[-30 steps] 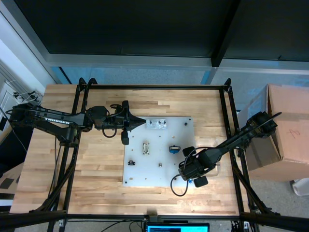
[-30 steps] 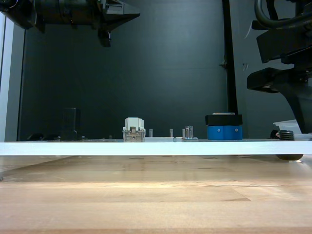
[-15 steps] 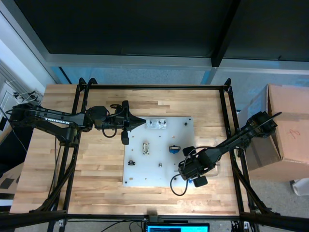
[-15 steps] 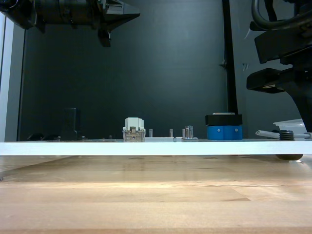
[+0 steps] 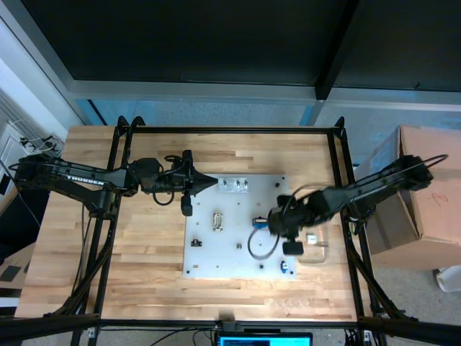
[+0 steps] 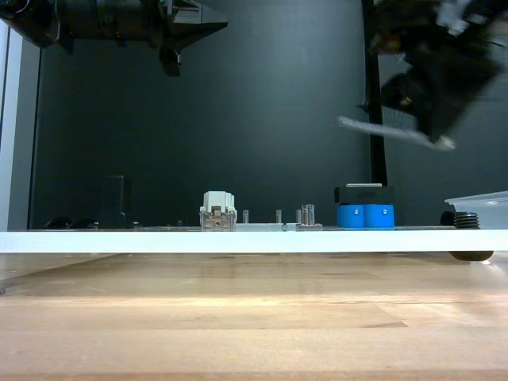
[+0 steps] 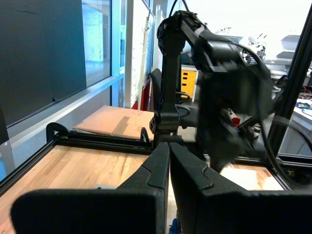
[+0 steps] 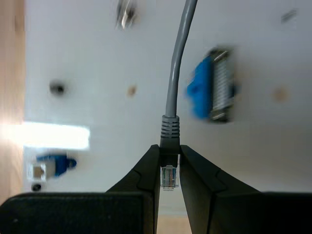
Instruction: Pick the RJ45 connector and install on the taskboard
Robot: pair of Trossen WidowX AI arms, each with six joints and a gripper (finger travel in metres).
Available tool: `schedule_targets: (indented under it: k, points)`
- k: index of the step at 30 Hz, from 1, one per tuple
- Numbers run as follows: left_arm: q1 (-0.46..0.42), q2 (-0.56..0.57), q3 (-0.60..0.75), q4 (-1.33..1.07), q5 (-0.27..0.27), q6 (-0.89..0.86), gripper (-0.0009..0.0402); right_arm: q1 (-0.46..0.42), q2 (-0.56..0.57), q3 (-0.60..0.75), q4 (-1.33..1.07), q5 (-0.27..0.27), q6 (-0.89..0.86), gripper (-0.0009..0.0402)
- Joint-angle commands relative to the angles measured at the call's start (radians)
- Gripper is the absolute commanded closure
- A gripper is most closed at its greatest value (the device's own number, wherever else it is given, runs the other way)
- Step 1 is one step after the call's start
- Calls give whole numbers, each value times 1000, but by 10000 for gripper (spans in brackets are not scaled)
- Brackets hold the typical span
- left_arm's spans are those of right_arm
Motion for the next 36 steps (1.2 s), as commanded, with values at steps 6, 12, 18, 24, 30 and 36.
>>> schedule_targets:
  k: [6,12,18,24,30,36]
  points:
    - [0,0,0,0,0,0,393,-206,-175,1,227,-164,-130,393]
    - [0,0,0,5,0,0,393,-363,-179,1,401,-375,-249,393]
    - [0,0,0,13,0,0,393,-434,-179,1,497,-432,-288,393]
    - [2,23,5,139,-18,38,389,-484,-166,0,513,-413,-335,393]
    - [3,101,85,153,-71,47,320,-521,-139,0,573,-430,-362,393]
    - [6,159,132,150,-167,24,238,-526,-139,0,624,-481,-377,393]
